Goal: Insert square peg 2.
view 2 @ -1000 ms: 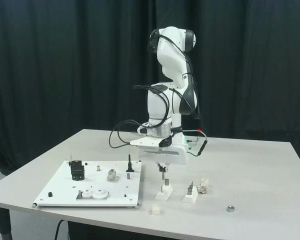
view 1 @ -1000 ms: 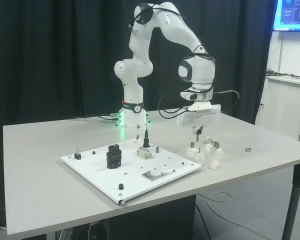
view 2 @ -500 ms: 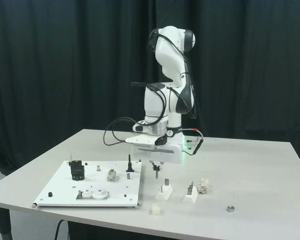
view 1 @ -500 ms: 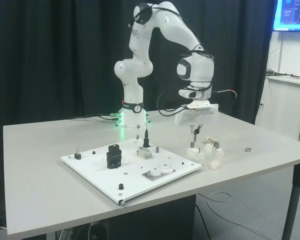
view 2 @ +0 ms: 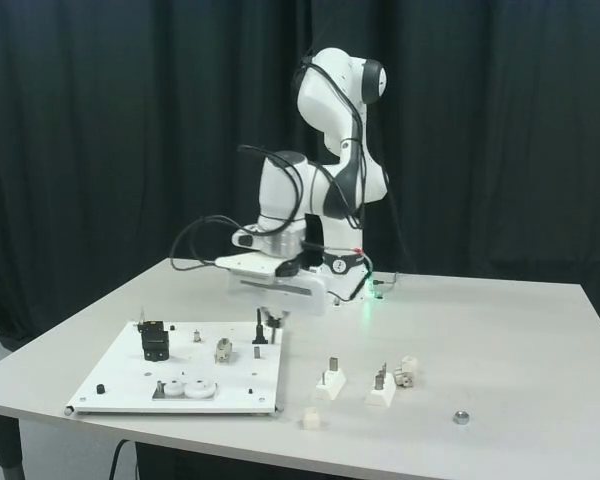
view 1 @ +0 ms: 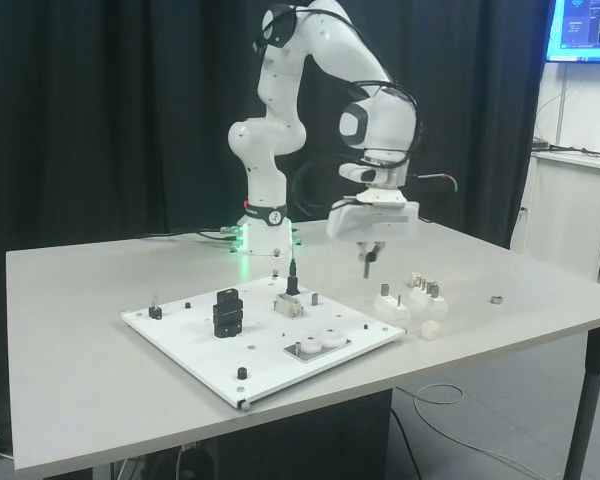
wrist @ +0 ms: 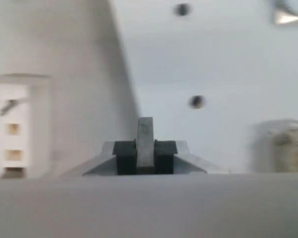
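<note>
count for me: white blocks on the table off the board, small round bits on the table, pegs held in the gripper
white blocks: 4
small round piece: 1
peg in the gripper: 1
total: 6

backdrop: black curtain | furniture: grey table, white side cabinet | monitor upper corner

first room view: off table's front corner, mid-distance
second room view: facing front edge
wrist view: close, downward
shared: arm, white board
</note>
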Tool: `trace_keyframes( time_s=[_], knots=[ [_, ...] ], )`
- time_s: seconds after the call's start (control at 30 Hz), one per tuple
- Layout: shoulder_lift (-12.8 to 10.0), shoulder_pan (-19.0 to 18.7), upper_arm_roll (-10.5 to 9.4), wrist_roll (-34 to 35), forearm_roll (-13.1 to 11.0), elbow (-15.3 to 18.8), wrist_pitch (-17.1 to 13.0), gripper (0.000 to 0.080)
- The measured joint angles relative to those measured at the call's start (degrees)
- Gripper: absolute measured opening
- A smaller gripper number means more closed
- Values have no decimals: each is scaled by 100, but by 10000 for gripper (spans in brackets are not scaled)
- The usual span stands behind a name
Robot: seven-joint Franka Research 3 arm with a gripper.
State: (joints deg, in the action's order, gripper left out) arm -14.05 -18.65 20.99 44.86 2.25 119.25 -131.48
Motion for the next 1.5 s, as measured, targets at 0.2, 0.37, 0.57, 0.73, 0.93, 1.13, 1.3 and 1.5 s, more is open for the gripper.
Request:
trace_keyframes(
  time_s=[0.2,0.37,0.57,0.73,0.93,1.13,1.3,1.5],
  knots=[
    [0,182,142,-300,259,-229,290,71],
    [-1,450,158,-627,404,-356,445,71],
    [-23,802,157,-1136,455,-463,555,71],
    [-58,1081,159,-1587,458,-506,567,71],
    [-119,1387,163,-1947,458,-537,567,71],
    [-200,1662,183,-2349,458,-558,567,71],
    [-252,1854,216,-2689,458,-566,567,71],
    [-324,2016,300,-2955,455,-580,567,71]
  ],
)
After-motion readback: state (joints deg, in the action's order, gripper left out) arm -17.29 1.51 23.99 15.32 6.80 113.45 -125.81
